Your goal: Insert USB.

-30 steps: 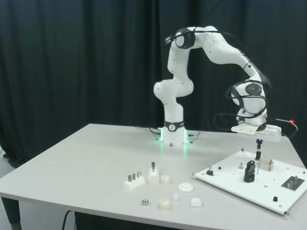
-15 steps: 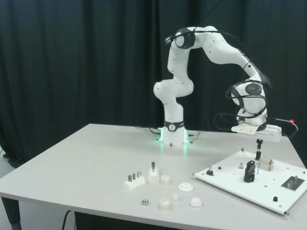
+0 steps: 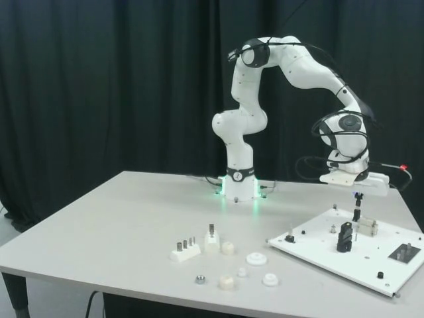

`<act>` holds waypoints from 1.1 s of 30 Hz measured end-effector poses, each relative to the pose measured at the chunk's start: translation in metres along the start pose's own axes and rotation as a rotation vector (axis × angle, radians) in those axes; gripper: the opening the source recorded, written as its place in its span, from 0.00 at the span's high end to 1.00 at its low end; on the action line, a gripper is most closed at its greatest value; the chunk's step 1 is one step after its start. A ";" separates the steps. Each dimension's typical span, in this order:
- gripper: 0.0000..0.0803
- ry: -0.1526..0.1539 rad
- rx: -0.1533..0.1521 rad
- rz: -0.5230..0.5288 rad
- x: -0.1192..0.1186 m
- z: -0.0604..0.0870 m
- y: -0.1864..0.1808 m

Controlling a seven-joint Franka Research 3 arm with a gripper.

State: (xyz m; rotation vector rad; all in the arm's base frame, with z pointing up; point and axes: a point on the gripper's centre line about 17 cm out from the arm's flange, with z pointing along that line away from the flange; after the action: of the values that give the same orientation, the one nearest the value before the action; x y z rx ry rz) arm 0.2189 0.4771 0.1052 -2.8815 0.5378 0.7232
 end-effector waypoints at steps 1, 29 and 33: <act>0.89 0.001 0.000 0.000 0.000 0.000 0.000; 0.89 0.012 -0.004 -0.007 0.003 0.001 0.002; 0.89 0.013 -0.004 -0.007 0.004 0.002 0.002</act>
State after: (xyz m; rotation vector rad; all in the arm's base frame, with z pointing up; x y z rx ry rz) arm 0.2207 0.4746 0.1019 -2.8925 0.5282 0.7051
